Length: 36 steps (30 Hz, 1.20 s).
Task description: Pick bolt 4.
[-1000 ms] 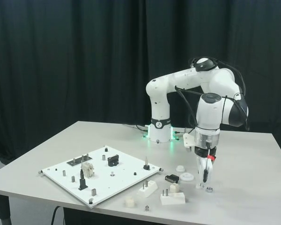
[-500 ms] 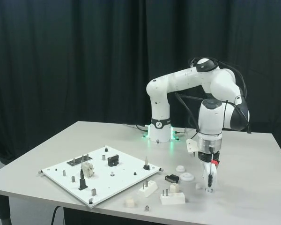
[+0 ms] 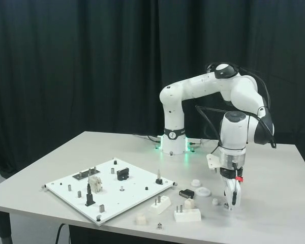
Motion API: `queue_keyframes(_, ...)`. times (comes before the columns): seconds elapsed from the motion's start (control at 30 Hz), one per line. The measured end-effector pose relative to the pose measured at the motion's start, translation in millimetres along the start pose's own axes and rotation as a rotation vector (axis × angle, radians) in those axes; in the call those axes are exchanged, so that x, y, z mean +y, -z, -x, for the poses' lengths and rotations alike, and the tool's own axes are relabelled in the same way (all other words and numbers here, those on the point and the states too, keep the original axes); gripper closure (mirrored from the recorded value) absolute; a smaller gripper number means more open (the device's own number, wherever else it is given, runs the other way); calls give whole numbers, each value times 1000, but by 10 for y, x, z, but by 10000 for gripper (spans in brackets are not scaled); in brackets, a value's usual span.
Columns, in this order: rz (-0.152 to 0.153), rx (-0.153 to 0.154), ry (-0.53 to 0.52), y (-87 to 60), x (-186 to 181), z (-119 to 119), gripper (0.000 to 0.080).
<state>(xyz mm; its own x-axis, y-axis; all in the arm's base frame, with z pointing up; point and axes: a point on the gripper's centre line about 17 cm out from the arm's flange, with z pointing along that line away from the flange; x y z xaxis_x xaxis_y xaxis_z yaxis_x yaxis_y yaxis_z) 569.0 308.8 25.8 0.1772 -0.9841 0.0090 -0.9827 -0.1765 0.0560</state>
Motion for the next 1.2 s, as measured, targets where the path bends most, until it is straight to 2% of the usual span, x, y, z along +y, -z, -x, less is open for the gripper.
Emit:
queue_keyframes(0.23,-30,20,4,-57,15,9,3)
queue_keyframes(0.73,-72,55,-2,-102,74,-60,3)
queue_keyframes(1.2,-83,50,1,-189,83,-20,3)
